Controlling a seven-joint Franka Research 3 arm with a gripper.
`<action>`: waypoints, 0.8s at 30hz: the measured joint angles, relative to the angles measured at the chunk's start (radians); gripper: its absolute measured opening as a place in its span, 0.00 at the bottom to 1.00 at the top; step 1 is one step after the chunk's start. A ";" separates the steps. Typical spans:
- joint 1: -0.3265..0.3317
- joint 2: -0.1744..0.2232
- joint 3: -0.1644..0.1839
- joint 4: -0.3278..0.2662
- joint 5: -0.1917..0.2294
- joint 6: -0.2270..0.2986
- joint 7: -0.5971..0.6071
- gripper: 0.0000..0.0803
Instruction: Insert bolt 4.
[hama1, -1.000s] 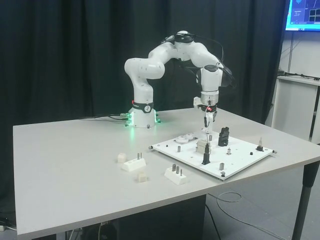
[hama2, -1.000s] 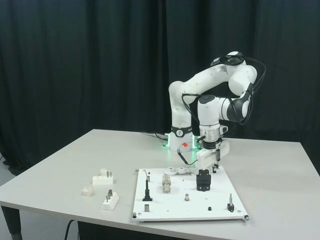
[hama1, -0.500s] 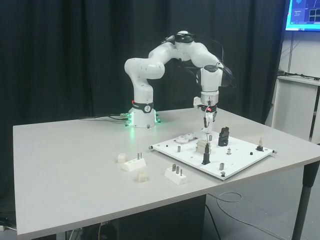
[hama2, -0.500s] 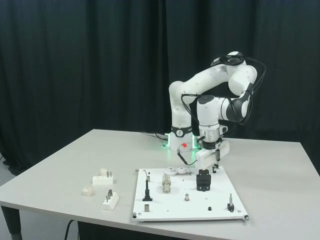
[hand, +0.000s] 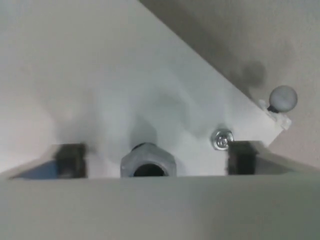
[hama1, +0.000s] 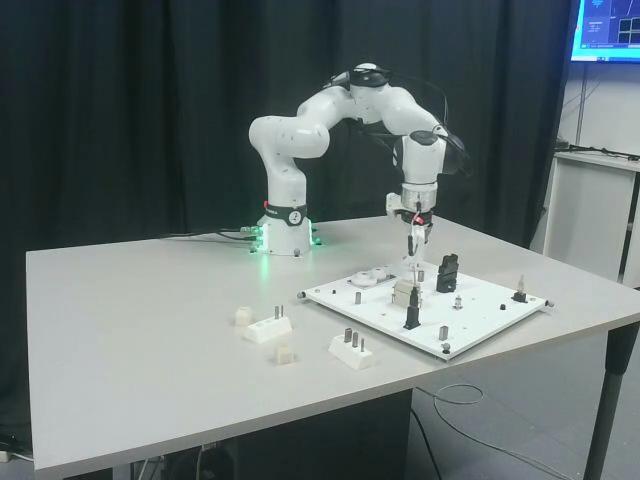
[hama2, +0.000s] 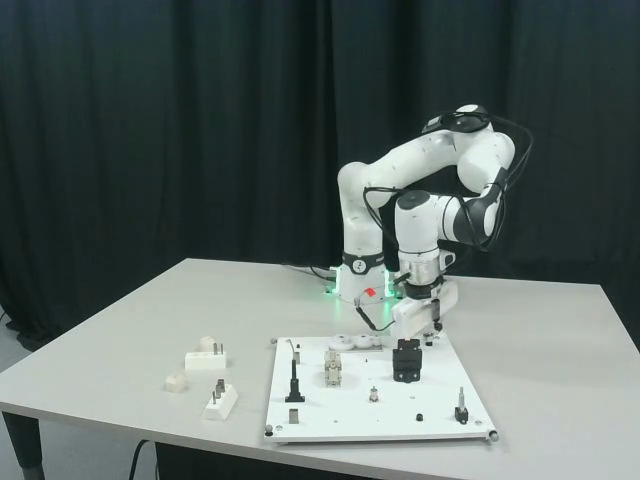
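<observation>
In the wrist view a grey hexagonal bolt with a dark hollow centre stands on the white board, near one of its corners. My gripper is open. Its two fingers stand well apart on either side of the bolt, with a gap on both sides. In the room views the gripper hangs a short way above the far part of the board, next to a black block.
A small screw and a grey ball foot mark the board's corner. Several pegs and fixtures stand on the board. White holders with pins and small white blocks lie on the grey table beside it.
The gripper has risen slightly above the board. Everything else has stayed where it was.
</observation>
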 joint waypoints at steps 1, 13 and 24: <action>0.000 -0.002 -0.002 0.000 -0.002 -0.005 0.000 0.88; 0.005 -0.036 -0.092 0.002 -0.086 -0.092 0.000 0.99; 0.021 -0.060 -0.189 0.021 -0.157 -0.155 -0.052 1.00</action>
